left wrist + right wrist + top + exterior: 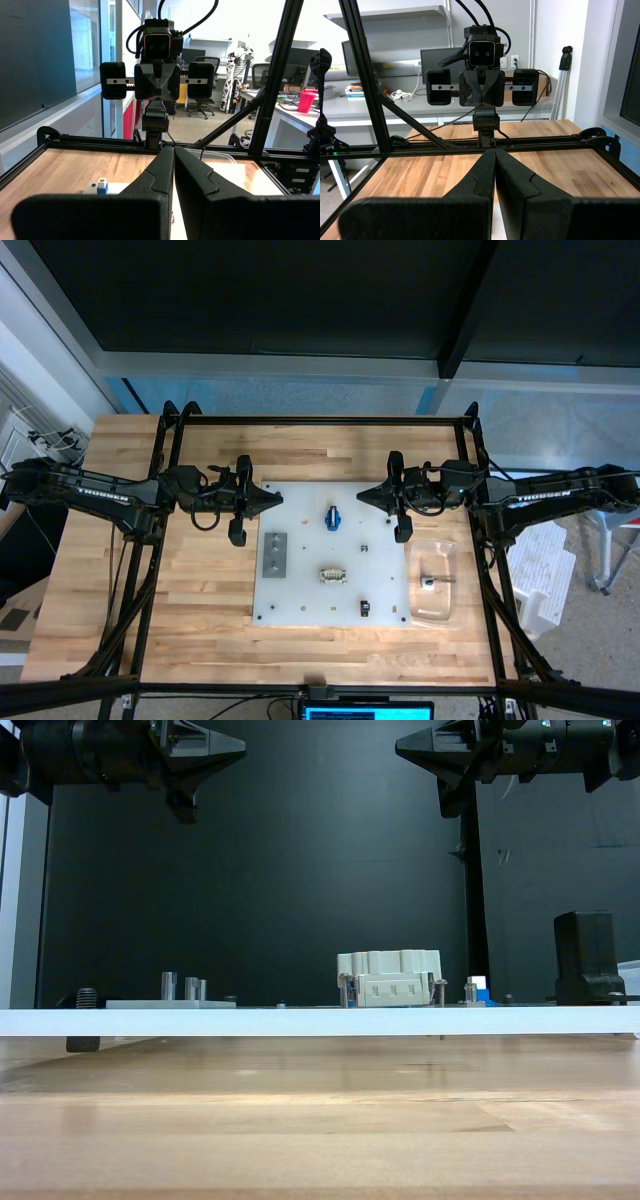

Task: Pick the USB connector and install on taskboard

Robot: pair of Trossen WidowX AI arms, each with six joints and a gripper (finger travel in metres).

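**high view.** the taskboard [300,605] lies on the wooden table [150,590] inside a black frame [320,420]. it carries a grey metal block [273,555], a blue knob [332,517], a beige connector [333,576] and a black socket [366,608]. a clear tray [452,612] sits just beside the board's right edge. the usb connector [428,582] lies inside this tray. the left gripper [276,497] hangs over the board's far left corner. the right gripper [362,494] hangs over the board's far edge, right of the blue knob. the two tips point at each other. the usb connector is well apart from both, nearer the right gripper, toward the table's near edge. nothing stands between it and that gripper except the tray wall.

**low view.** both grippers hang high above the board. the grey metal block [170,1003], beige connector [390,978] and black socket [588,958] stand on the board far beneath them.

**left wrist view.** the left gripper's [173,150] fingers are pressed together with nothing between them.

**right wrist view.** the right gripper's [495,151] fingers likewise meet with no gap and hold nothing.
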